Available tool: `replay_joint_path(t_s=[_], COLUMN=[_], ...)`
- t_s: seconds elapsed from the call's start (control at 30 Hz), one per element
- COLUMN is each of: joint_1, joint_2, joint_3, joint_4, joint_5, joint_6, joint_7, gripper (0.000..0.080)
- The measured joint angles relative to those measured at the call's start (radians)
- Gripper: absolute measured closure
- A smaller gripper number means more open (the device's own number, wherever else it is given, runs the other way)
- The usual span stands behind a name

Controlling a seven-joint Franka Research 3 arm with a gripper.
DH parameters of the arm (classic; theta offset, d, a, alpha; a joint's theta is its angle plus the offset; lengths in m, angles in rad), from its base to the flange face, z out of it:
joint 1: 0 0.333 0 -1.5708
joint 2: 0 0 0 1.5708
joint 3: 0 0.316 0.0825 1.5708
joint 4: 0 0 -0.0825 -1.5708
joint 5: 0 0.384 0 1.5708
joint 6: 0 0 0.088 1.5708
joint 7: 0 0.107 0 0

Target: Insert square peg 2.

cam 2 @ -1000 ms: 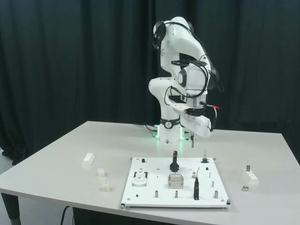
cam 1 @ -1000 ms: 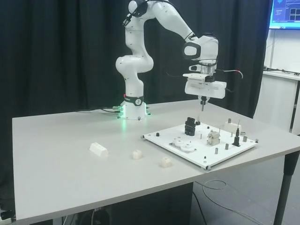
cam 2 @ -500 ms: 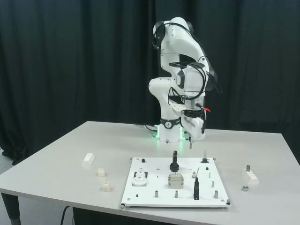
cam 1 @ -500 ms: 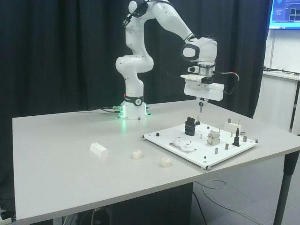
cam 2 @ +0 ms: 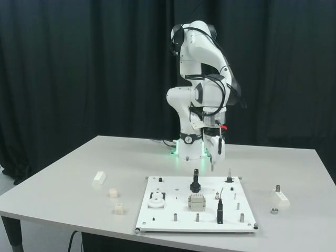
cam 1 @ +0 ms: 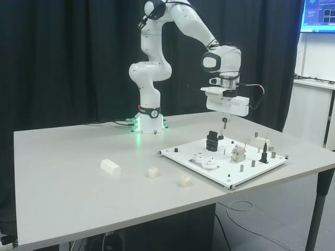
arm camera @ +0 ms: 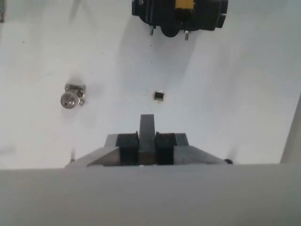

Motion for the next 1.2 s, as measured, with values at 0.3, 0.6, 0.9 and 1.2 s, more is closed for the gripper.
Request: replay_joint_path(t_s=[0.3, 0.6, 0.9, 1.2], joint_1=[-0.016, -0.022, -0.019, -0.012], joint_2=[0.032, 0.069, 0.104, 0.126], joint_3=[-0.002, -0.006, -0.006, -0.008], joint_4=[0.000, 0.000, 0.000, -0.007], joint_5=[0.036, 0.057, 0.072, 0.094], joint_6=[0.039, 0.070, 0.096, 0.111], joint_7=[0.009, 0.011, 0.012, 0.012], gripper=[0.0731, 0.0731, 0.0731, 0.0731])
